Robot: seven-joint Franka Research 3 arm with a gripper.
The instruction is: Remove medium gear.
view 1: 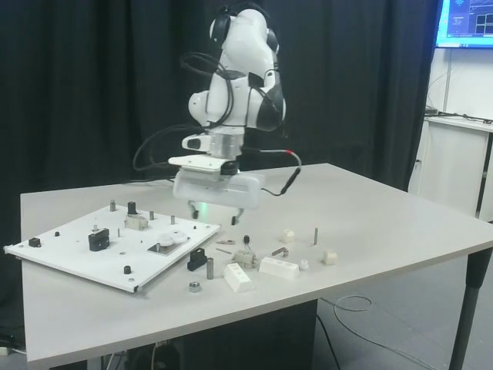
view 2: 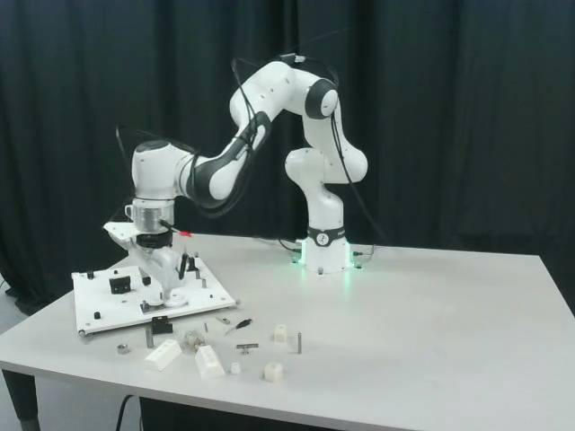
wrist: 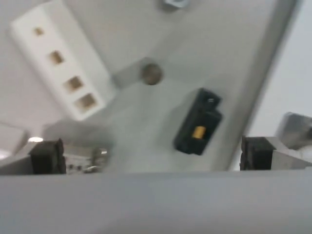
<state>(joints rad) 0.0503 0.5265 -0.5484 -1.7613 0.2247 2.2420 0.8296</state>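
Two white gears point(view 1: 174, 239) sit close together at the near right corner of the white board point(view 1: 69, 254), next to a small grey plate point(view 1: 161, 248). I cannot tell which of them is the medium gear. My gripper point(view 1: 216, 215) hangs open just above and behind the gears, holding nothing. The second room view shows the gripper point(view 2: 165, 277) low over the gears point(view 2: 176, 301). In the wrist view both black fingertips point(wrist: 47, 156) stand wide apart around the gripper's middle point(wrist: 151, 155), and the gears are hidden.
Loose parts lie on the grey table in front of the board: a black block point(wrist: 197, 122), a white socket block point(wrist: 61, 63), a round peg point(wrist: 151, 73), a nut point(view 1: 194, 286) and several small white pieces point(view 1: 279, 267). Pegs and black parts point(view 1: 98, 241) stand on the board.
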